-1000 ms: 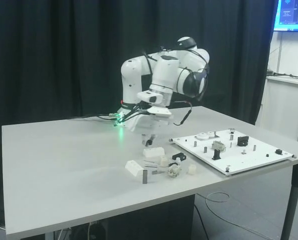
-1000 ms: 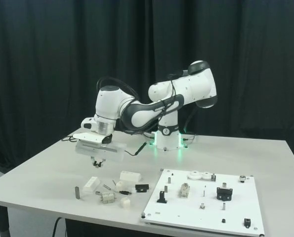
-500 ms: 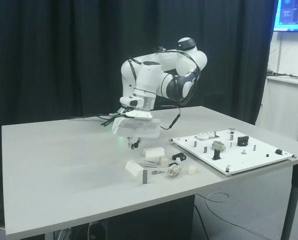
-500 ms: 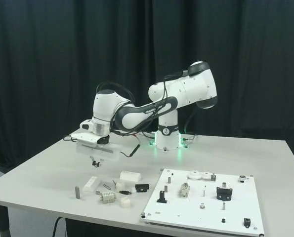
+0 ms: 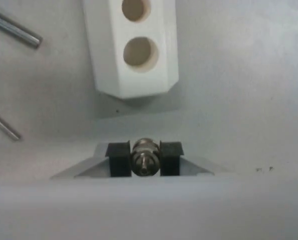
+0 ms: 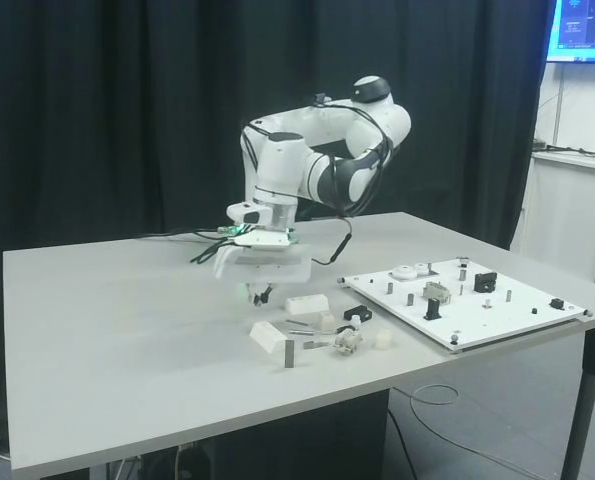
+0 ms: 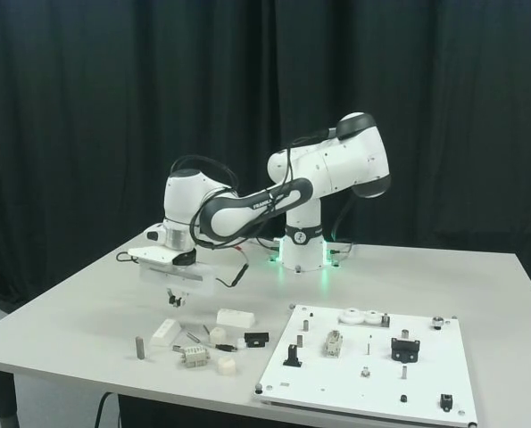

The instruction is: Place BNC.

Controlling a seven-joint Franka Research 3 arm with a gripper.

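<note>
In the wrist view my gripper [image 5: 144, 160] is shut on the BNC connector [image 5: 144, 154], a small metal cylinder held end-on between the two black pads [image 5: 118, 159]. The gripper [image 6: 260, 292] hangs a little above the table, beside the loose parts and well away from the white assembly board [image 6: 497, 315]. From the second room view the gripper [image 7: 173, 298] hovers above a white block [image 7: 165, 332], and the board [image 7: 336, 382] lies far to its right. A white block with two round holes [image 5: 133, 45] lies on the table under the wrist camera.
Loose parts lie near the table's front edge: two white blocks [image 6: 307, 303] [image 6: 269, 337], a grey upright post [image 6: 289, 354], small connectors [image 6: 349, 342] and thin metal rods [image 5: 13, 30]. The board carries black and white fixtures [image 6: 484, 282]. A green light glows at the arm's base [image 7: 277, 259].
The arm has swung away from the board and back toward its base, carrying the gripper off the loose parts. The gripper stays shut on the BNC connector.
</note>
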